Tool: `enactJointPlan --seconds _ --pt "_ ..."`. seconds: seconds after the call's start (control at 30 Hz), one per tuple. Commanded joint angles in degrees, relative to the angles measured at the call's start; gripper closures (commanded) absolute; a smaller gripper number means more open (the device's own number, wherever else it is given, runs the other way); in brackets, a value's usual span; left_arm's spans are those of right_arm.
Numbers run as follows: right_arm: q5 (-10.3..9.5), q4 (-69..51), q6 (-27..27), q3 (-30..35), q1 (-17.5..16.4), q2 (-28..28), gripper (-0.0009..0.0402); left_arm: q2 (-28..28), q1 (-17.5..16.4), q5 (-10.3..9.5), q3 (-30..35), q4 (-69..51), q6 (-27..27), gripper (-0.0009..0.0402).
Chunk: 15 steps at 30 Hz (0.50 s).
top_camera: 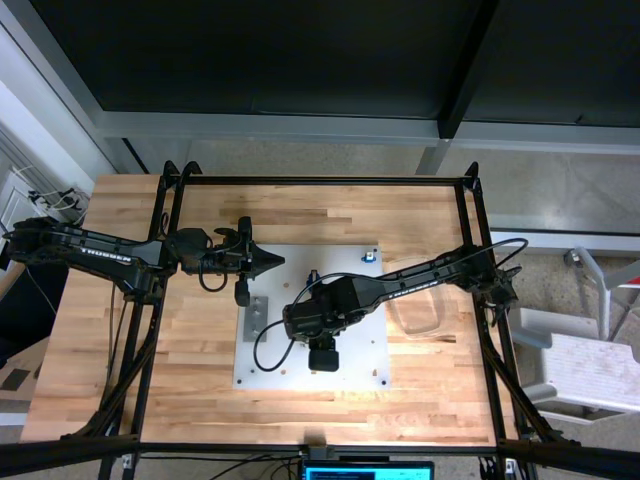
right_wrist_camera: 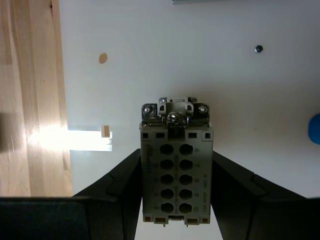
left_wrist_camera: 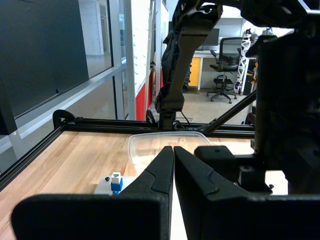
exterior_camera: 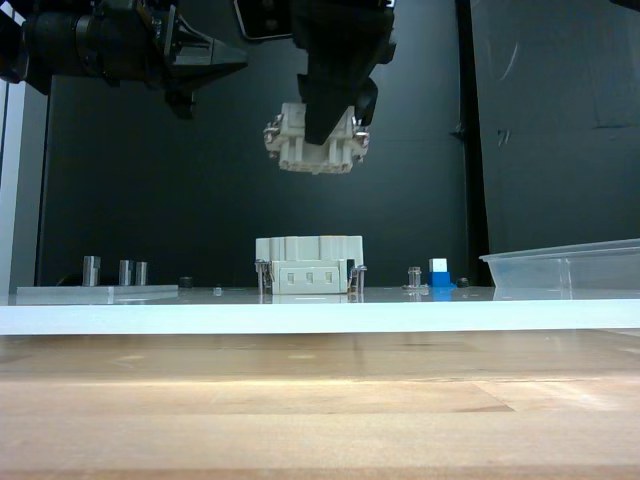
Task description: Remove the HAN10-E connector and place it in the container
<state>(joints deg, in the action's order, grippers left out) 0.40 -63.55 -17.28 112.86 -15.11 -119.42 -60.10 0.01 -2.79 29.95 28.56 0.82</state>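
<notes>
Harsh glare patch on the white board [right_wrist_camera: 86, 141]; dark backdrop [exterior_camera: 560, 140], blurred foreground table [exterior_camera: 320, 420] in the low view.

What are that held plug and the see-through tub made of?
Connector, gripped in the right hand above the board: matte cream plastic, seemingly, with shiny metal screws. Container: thin clear plastic, likely; you see straight through it. Left hand hovers shut over the board's far left corner.

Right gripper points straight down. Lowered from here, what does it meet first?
Probably the grey housing on the board, seemingly right under the HAN10-E connector the right gripper holds; depth is unclear. The left gripper hovers shut over the board's left.
</notes>
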Motion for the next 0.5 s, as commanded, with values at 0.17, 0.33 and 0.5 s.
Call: enactJointPlan --seconds 0.17,0.33,0.5 --pt "2.23 0.83 0.02 -5.01 0.59 4.81 0.0338 0.0 -0.02 0.02 0.0 -0.02 -0.02 0.0393" --pt "3.08 1.36 -0.24 -10.05 0.9 9.05 0.0338 0.0 0.0 0.0 0.0 0.0 -0.02 0.0393" --pt "3.08 1.66 -0.44 -15.34 1.01 13.42 0.0338 0.0 -0.02 0.0 0.0 0.0 -0.02 0.0393"
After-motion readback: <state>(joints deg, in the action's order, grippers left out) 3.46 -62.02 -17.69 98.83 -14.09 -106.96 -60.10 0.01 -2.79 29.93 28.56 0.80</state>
